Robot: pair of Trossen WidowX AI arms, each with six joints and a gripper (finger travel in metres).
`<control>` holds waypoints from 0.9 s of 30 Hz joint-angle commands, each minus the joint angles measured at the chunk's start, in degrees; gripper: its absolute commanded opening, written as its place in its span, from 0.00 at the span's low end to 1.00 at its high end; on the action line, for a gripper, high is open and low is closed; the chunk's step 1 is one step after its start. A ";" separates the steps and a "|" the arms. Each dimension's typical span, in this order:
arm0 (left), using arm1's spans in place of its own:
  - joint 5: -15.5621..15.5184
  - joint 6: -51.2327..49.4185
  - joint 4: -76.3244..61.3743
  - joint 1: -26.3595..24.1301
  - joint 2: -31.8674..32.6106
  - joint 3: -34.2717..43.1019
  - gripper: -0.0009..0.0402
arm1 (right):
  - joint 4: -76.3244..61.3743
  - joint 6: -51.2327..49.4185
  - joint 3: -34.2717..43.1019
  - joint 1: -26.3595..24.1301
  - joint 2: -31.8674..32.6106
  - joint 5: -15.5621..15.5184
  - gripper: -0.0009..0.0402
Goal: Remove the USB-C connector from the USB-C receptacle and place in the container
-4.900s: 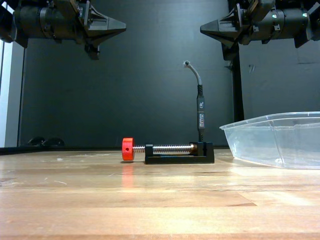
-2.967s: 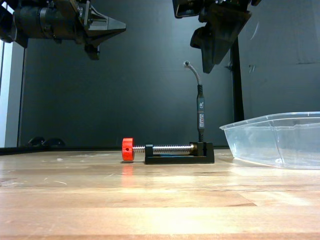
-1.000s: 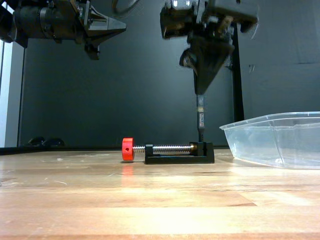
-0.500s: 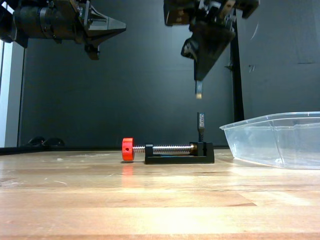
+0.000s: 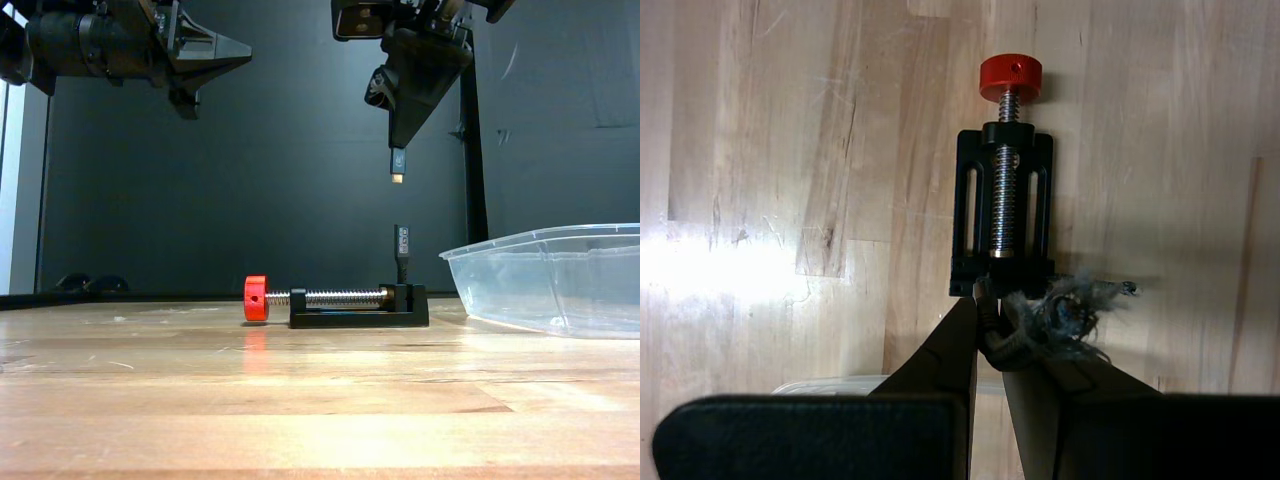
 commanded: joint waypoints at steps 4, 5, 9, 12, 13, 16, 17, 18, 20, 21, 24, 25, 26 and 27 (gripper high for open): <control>0.00 0.02 -0.02 0.02 0.00 0.00 0.02 | -0.74 0.20 -0.48 0.09 -0.07 -1.38 0.04; 0.00 0.02 0.00 0.02 0.00 0.00 0.02 | -0.72 0.35 -0.72 0.09 -0.13 -1.42 0.05; 0.00 0.02 0.00 0.00 0.00 0.00 0.02 | -0.72 0.70 -2.14 0.09 -0.79 -1.53 0.14; 0.00 0.02 0.00 0.02 0.00 0.00 0.02 | -0.61 1.70 -3.78 0.07 -2.19 -1.40 0.22; 0.00 0.02 0.02 0.00 0.00 0.00 0.02 | -0.59 1.92 -4.39 0.09 -2.80 -1.20 0.24; 0.00 0.02 0.02 0.00 0.00 0.00 0.02 | -0.15 2.08 -6.38 0.07 -4.59 -1.09 0.30; 0.00 0.02 0.00 0.02 0.00 0.00 0.02 | 0.09 2.12 -7.19 0.07 -5.27 -1.09 0.33; 0.00 0.02 0.02 0.02 0.00 0.00 0.02 | 0.28 2.21 -7.98 0.04 -5.79 -1.11 0.35; 0.00 0.02 0.02 0.00 0.00 0.00 0.02 | 0.28 2.32 -9.38 -0.02 -7.02 -1.11 0.39; 0.00 0.02 0.02 0.02 0.00 0.00 0.02 | 0.31 2.36 -9.99 -0.02 -7.63 -1.05 0.41; 0.00 0.02 0.02 0.02 0.00 0.00 0.02 | 0.33 2.45 -11.96 -0.07 -9.66 -0.20 0.46; 0.00 0.02 0.02 0.02 0.00 0.00 0.02 | 0.33 2.47 -12.57 -0.07 -10.36 0.09 0.47; 0.00 0.02 0.02 0.00 0.00 0.00 0.02 | 0.31 2.51 -13.11 -0.07 -11.06 0.35 0.48; 0.00 0.02 0.02 0.02 0.00 0.00 0.02 | 0.28 2.56 -13.55 -0.07 -11.72 0.37 0.49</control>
